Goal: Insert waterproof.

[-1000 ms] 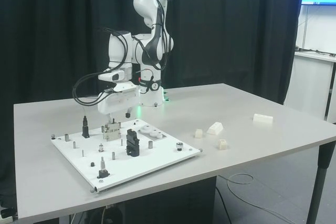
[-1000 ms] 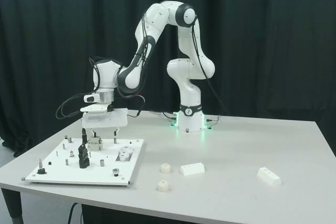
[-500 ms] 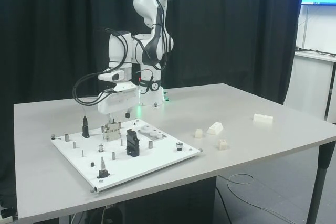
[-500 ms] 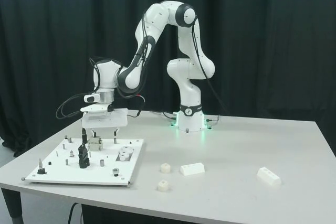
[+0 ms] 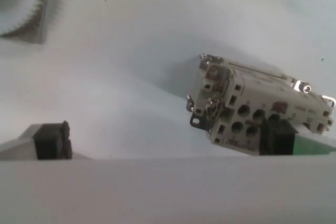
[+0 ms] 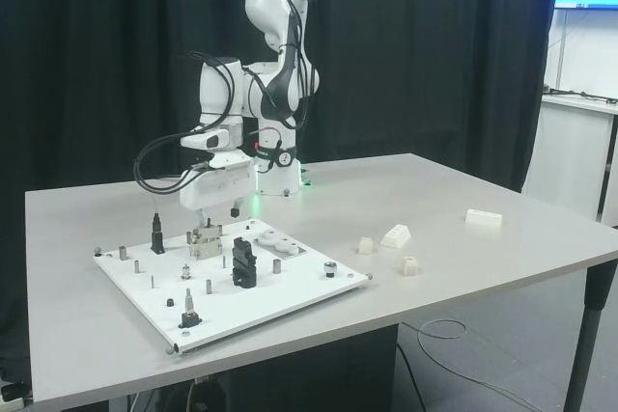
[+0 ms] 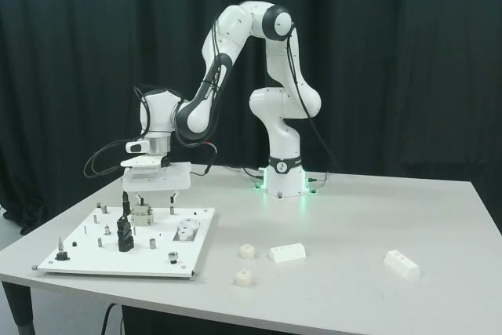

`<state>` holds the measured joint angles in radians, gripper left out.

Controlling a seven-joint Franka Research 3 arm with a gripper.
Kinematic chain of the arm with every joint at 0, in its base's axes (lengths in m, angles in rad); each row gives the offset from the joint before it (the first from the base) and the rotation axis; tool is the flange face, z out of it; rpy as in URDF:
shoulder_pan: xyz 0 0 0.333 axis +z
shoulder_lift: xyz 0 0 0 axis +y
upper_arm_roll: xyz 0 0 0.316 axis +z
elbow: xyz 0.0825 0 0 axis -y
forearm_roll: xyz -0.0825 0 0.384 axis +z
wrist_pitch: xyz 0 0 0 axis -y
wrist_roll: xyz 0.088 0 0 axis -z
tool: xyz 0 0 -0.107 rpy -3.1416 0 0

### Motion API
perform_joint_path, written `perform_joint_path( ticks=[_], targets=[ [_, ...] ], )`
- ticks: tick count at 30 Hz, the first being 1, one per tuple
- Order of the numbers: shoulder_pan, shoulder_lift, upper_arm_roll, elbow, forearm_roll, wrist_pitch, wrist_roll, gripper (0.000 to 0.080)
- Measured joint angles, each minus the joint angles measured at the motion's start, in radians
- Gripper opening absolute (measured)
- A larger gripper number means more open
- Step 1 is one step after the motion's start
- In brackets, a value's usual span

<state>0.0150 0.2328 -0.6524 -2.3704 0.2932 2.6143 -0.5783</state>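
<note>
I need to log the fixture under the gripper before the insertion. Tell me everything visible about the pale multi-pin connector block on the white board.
The connector block is a pale, plastic-looking rectangular housing with a face of round sockets in rows, small metal clips and screws at its corners, and a black piece at one edge. It stands on the white board, directly below the gripper, near a black connector. Whether the gripper touches it cannot be told.

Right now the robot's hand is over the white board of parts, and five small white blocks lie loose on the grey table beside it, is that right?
Not quite: four small white blocks lie loose on the grey table, not five, as the first room view shows. The gripper is indeed over the white board.
</note>
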Motion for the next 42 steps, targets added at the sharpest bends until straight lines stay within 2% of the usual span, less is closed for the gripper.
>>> perform_joint_path(
  ticks=[8, 42],
  targets=[
    [0.000, -0.002, 0.000, -0.006, 0.013, 0.011, -0.014, 0.0800],
    [0.000, -0.003, 0.001, -0.013, 0.015, 0.023, -0.018, 0.0800]
  ],
)
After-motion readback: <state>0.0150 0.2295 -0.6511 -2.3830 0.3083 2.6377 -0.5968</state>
